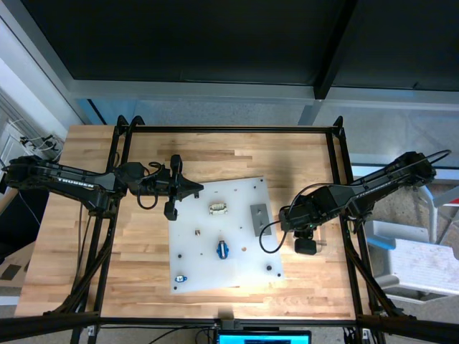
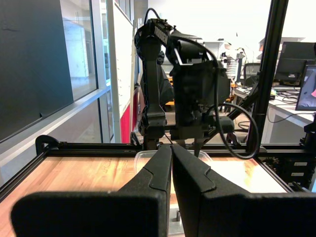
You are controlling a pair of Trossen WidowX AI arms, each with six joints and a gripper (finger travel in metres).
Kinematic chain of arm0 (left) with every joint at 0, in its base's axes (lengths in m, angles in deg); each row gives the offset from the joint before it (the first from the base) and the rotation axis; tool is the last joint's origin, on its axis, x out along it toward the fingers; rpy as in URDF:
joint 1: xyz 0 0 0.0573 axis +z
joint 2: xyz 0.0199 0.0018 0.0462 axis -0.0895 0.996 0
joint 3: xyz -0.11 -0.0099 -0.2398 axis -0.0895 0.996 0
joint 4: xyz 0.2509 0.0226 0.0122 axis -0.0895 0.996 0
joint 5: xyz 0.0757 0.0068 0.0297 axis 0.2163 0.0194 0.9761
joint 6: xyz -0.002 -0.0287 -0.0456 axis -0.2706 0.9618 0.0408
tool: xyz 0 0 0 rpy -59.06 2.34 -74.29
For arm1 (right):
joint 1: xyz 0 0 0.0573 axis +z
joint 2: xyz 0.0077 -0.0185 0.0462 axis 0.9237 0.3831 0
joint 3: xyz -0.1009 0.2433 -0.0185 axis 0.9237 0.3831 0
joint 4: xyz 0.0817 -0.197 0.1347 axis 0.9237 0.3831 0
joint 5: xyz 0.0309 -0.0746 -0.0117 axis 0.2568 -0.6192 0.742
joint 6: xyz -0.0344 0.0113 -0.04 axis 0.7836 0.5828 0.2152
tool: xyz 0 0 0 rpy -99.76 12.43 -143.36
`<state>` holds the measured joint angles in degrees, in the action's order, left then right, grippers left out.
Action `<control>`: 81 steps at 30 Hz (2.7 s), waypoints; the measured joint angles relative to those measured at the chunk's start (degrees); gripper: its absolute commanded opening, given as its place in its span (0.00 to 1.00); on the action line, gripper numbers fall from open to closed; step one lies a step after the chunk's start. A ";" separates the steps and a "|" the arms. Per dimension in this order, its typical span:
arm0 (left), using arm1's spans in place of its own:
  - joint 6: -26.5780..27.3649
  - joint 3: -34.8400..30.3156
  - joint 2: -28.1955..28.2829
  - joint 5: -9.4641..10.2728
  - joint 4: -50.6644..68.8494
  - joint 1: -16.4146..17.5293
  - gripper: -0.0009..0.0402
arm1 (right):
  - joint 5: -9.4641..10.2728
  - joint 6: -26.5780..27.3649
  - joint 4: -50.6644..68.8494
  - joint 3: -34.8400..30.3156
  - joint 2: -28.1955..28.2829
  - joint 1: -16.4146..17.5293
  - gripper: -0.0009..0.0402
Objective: Pick the 16mm cylinder and place it in the container
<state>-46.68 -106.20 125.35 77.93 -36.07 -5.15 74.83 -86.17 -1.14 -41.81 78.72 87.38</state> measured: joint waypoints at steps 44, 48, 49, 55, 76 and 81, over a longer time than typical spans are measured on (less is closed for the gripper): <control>0.00 -0.02 0.02 0.02 0.02 0.00 0.02 | 6.62 -11.43 -11.04 11.21 -1.46 -0.02 0.32; -0.02 -0.02 0.00 0.02 0.00 0.00 0.02 | 6.54 -11.50 -11.15 11.21 -1.46 -0.02 0.34; 0.00 -0.02 0.00 0.00 0.00 0.00 0.02 | 6.54 -11.54 -11.15 11.19 -1.46 -0.02 0.34; 0.00 -0.02 0.00 0.02 0.02 0.00 0.02 | 6.27 -11.69 -11.41 11.21 -1.46 -0.02 0.34; 0.00 -0.02 0.02 0.00 0.00 0.00 0.02 | 6.36 -11.78 -12.24 11.19 -1.46 -0.02 0.34; 0.00 0.00 0.02 0.00 0.00 0.00 0.02 | 6.51 -11.78 -12.26 11.19 -1.46 0.00 0.34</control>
<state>-46.68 -106.20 125.37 77.93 -36.07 -5.15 81.34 -97.96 -13.40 -30.62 77.26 87.38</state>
